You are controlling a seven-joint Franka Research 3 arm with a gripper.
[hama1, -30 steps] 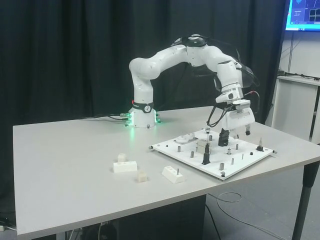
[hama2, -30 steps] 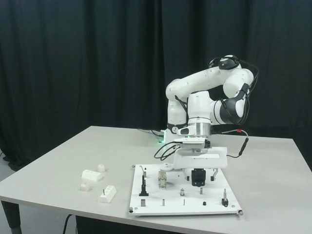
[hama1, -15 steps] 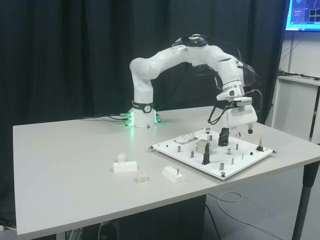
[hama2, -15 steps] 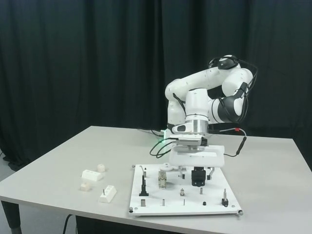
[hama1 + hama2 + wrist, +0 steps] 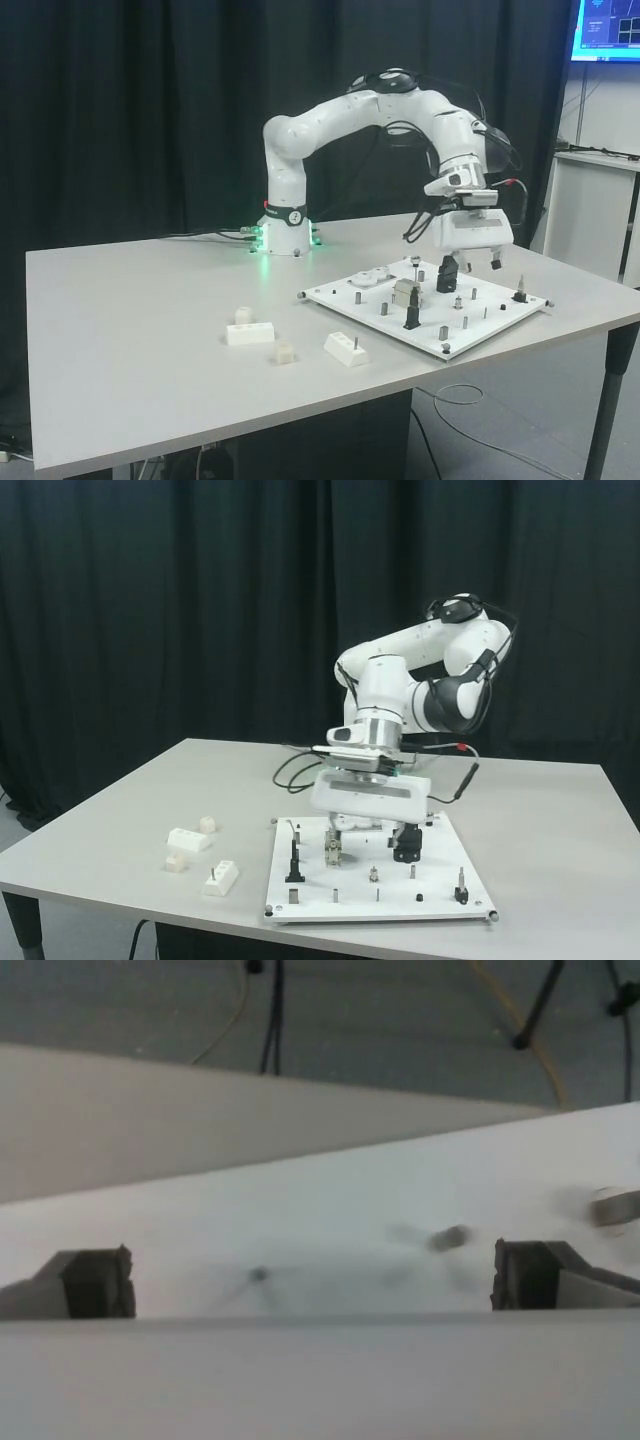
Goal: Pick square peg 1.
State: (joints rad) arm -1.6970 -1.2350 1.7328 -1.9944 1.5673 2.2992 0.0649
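Note:
A white board [image 5: 500,316] [image 5: 440,892] near the table's front right carries several small pegs and a pale block fixture [image 5: 405,293] [image 5: 332,850]. I cannot tell which peg is square peg 1. My gripper [image 5: 470,268] [image 5: 372,832] hangs just above the board's far half, tilted, open, with nothing between its fingers. In the wrist view the gripper [image 5: 312,1280] shows both black fingertips [image 5: 95,1282] wide apart over the white board [image 5: 350,1200], with a small blurred peg [image 5: 448,1238] beyond them.
A tall black peg [image 5: 410,318] [image 5: 293,865] and a short grey peg [image 5: 441,331] stand on the board's near side. White blocks [image 5: 249,332] [image 5: 188,839] and a holed block [image 5: 345,348] [image 5: 221,877] lie left of the board. The arm's base [image 5: 283,225] stands behind.
The hand has risen a little and swung over the board, leftward in the second room view, tilting as it went. The fingers stay open and hold nothing.

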